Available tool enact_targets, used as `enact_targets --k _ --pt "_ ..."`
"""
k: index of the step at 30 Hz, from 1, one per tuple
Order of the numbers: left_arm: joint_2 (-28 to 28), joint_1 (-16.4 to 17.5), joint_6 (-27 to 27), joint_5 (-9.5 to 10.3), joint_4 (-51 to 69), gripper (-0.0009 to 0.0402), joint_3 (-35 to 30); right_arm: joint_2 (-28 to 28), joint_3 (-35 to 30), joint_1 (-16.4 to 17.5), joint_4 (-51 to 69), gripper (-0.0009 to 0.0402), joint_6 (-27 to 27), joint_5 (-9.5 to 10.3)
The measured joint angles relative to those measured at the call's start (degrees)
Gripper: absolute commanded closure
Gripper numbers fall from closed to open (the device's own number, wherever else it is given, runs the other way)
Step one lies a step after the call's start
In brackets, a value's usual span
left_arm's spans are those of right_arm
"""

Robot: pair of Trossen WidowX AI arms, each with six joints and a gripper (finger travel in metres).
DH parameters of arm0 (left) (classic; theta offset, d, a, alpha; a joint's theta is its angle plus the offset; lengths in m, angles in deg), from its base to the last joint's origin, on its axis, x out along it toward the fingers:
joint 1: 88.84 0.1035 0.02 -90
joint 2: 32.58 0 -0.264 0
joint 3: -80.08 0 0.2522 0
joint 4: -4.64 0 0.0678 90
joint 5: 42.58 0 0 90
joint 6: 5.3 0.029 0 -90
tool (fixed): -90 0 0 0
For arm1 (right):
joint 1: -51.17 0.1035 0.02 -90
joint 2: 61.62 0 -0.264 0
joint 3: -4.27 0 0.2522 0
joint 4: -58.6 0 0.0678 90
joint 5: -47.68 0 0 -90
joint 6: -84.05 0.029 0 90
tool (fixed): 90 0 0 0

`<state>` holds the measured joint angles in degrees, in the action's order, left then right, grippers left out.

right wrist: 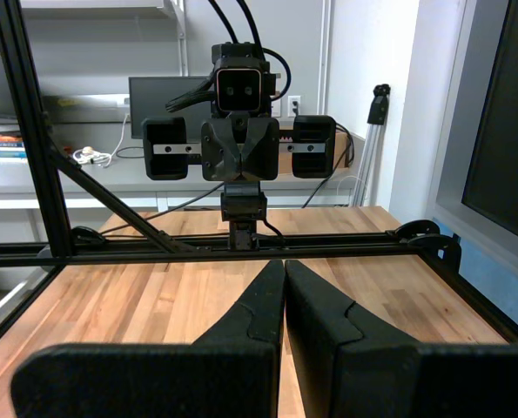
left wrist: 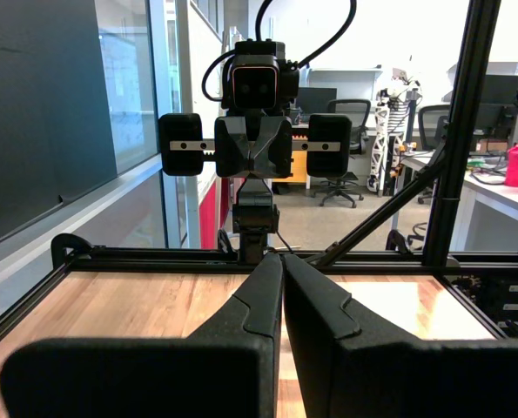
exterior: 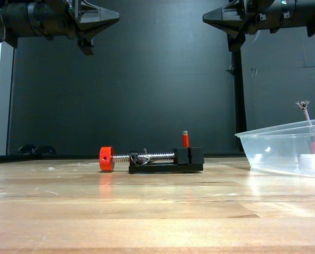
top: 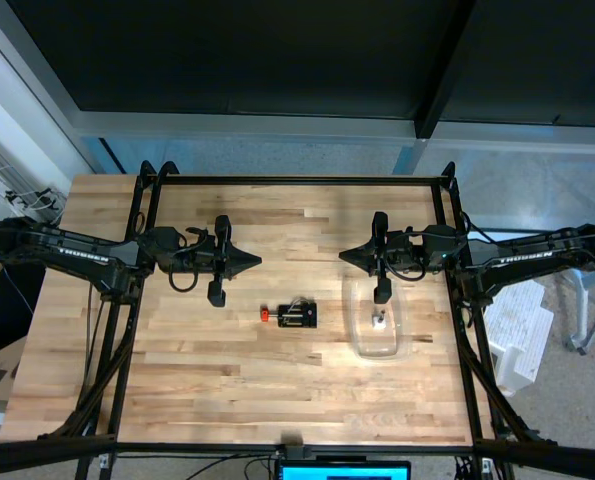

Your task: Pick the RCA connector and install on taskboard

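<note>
the fingers [left wrist: 257, 305] of the left gripper [top: 258, 262] are pressed together on nothing, and so are the fingers [right wrist: 260, 313] of the right gripper [top: 341, 258]. nothing of the task looks done. the small red-and-silver rca connector [top: 378, 319] lies in the clear plastic tray [top: 395, 346] toward the right edge of the pale wooden table [top: 227, 400]. the small black taskboard with a red knob [top: 299, 316] sits near the table's middle, apart from the tray. picking and installing are both left. both arms hang high and level, tips pointing inward.
</note>
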<state>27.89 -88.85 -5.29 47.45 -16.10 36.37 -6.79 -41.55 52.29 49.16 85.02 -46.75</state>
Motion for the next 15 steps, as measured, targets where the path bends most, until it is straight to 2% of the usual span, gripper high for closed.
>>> enact_targets --k 1,3,15 --pt "0.0 0.0 0.0 0.0 -0.02 0.0393 0.0 0.0 0.0 0.0 -0.02 0.0393 0.0 0.28" --pt "0.0 0.0 0.0 0.02 0.0 0.0393 0.0 0.0 0.0 -0.04 -0.11 0.0393 -0.17 2.34" --pt "0.0 0.0 0.0 0.02 -0.02 0.0393 0.02 0.0 0.0 -0.02 -0.17 0.0393 0.04 2.56"
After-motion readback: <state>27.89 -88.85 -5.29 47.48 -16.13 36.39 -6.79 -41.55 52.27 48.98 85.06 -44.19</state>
